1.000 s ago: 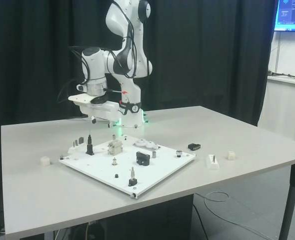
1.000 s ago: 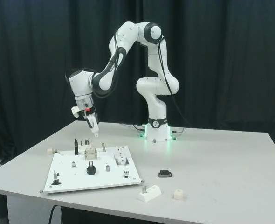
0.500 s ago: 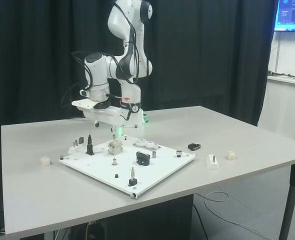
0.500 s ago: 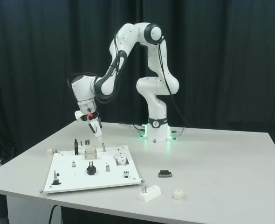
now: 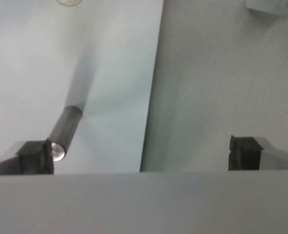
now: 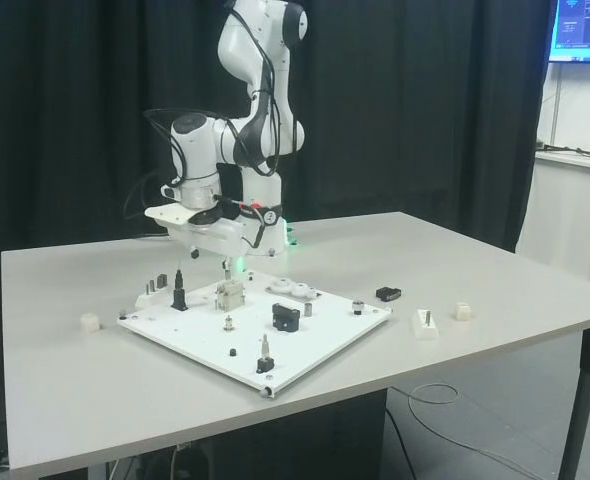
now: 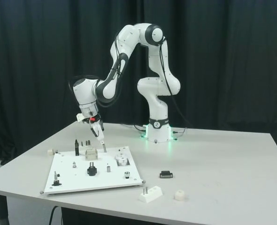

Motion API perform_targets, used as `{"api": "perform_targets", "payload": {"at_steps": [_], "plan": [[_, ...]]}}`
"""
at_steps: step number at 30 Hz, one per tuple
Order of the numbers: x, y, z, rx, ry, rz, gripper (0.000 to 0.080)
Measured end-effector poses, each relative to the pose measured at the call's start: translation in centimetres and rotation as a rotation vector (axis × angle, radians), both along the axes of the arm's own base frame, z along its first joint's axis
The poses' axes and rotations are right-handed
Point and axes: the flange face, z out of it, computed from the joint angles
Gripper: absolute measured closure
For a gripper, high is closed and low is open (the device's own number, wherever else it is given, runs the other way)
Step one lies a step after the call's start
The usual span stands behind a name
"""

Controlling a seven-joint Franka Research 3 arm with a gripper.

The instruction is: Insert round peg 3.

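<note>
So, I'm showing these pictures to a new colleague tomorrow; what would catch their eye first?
Probably the tall white robot arm, folded over from its base at the table's back, with its claw poised low above the far edge of the flat white assembly board. Next, the wrist view: a thin grey metal peg rests against one claw finger, while the other finger stands well apart.

Round peg 3 is a short grey metal cylinder with a shiny flat end face, standing on the white board near the board's edge. In the wrist view it appears slanted and touches one black fingertip of the pincer
</note>
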Motion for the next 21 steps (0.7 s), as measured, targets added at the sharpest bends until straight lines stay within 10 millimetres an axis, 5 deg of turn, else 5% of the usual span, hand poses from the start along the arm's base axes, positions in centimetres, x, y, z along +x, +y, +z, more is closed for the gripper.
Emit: {"api": "perform_targets", "payload": {"at_steps": [21], "plan": [[-0.18,0.22,-0.95,0.028,0.007,-0.009,0.0003]]}}
